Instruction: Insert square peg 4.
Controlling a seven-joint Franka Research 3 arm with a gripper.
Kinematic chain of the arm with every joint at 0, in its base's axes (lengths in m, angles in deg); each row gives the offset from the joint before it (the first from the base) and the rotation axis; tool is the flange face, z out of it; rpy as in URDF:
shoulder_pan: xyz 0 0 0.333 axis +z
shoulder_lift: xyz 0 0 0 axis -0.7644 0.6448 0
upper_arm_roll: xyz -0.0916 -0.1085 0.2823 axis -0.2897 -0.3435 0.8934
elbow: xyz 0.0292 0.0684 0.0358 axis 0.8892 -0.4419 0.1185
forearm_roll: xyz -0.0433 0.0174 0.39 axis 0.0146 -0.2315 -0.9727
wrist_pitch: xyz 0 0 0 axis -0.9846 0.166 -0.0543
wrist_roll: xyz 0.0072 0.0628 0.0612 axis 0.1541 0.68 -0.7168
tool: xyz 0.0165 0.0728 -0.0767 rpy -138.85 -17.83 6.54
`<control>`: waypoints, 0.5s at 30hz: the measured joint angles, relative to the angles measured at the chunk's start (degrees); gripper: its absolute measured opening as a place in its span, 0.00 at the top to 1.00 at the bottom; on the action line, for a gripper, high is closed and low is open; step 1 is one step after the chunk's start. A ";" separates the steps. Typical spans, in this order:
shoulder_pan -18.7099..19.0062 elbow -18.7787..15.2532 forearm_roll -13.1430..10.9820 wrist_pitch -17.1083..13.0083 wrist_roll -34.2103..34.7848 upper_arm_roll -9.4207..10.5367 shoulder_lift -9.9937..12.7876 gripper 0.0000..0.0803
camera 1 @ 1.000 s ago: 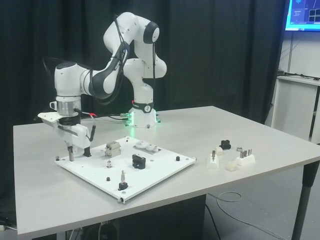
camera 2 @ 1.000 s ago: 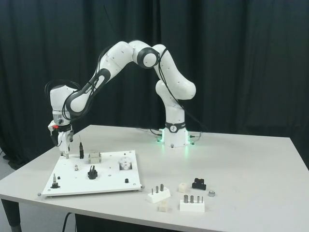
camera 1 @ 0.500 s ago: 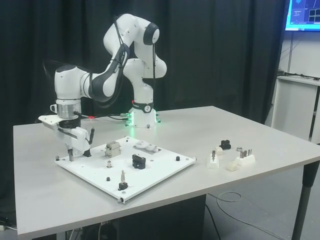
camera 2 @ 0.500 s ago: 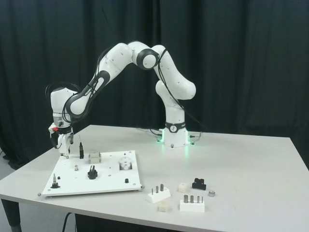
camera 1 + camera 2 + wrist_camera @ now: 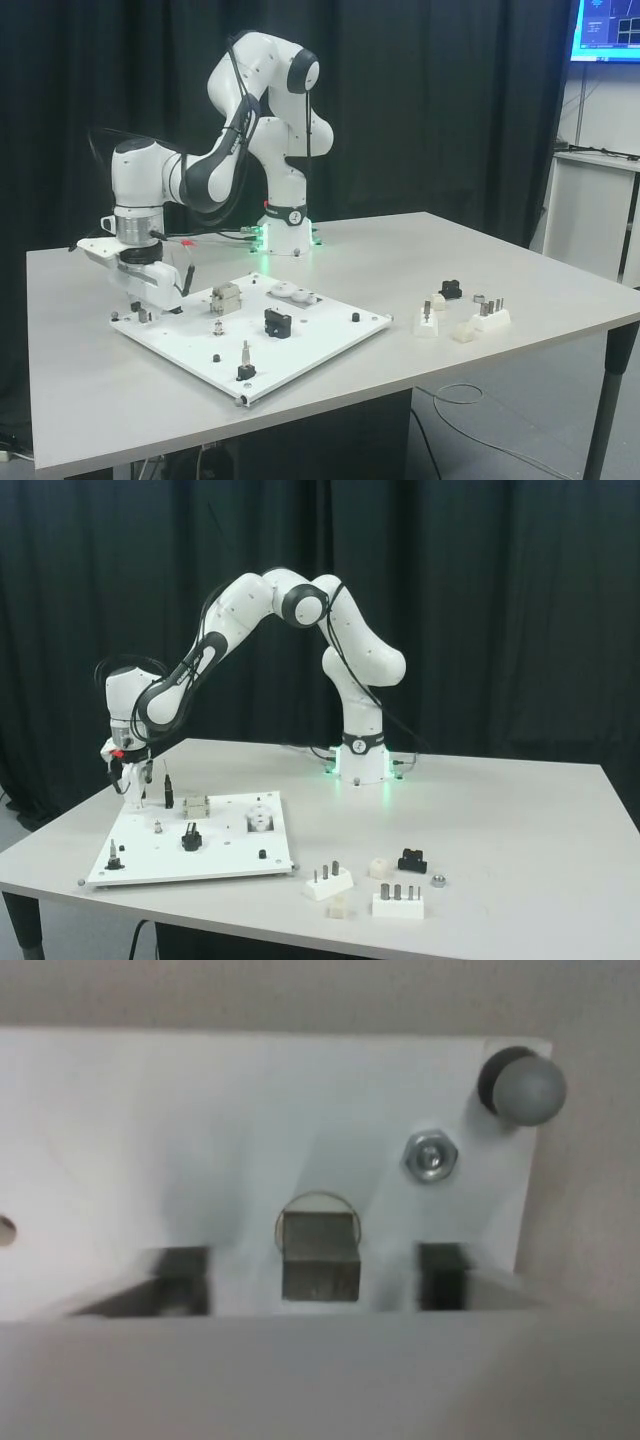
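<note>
— Two fingers (image 5: 180, 1282) stood spread either side of the square peg (image 5: 319, 1268), not touching it. Why?
— It sat in its board (image 5: 150, 1140) hole already, directly between them.

We find a grey table (image 5: 420, 255) carrying a white board (image 5: 310, 330), the arm's base (image 5: 285, 238), and small white peg holders (image 5: 482, 322).

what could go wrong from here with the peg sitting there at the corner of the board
The square peg stands in its round-outlined hole between the two fingers, which stand clear of it; if it is only part seated, it may tip or jam. Also, the gripper hangs close over the white board, so a sideways move might hit the nut or the grey ball.
</note>
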 joint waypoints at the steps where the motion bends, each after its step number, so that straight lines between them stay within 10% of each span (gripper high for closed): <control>1: 0.01 0.05 0.00 -0.23 0.57 -0.02 -0.02 0.71; 2: 0.03 0.12 0.00 -0.33 1.11 -0.05 -0.07 0.71; 3: 0.05 0.22 0.00 -0.35 1.61 -0.08 -0.15 0.31; 7: 0.21 0.73 0.05 -0.34 3.36 -0.31 -0.62 0.31; 8: 0.28 0.83 0.06 -0.31 3.66 -0.41 -0.75 0.06; 15: 1.11 0.96 0.17 0.40 4.91 -1.29 -2.14 0.01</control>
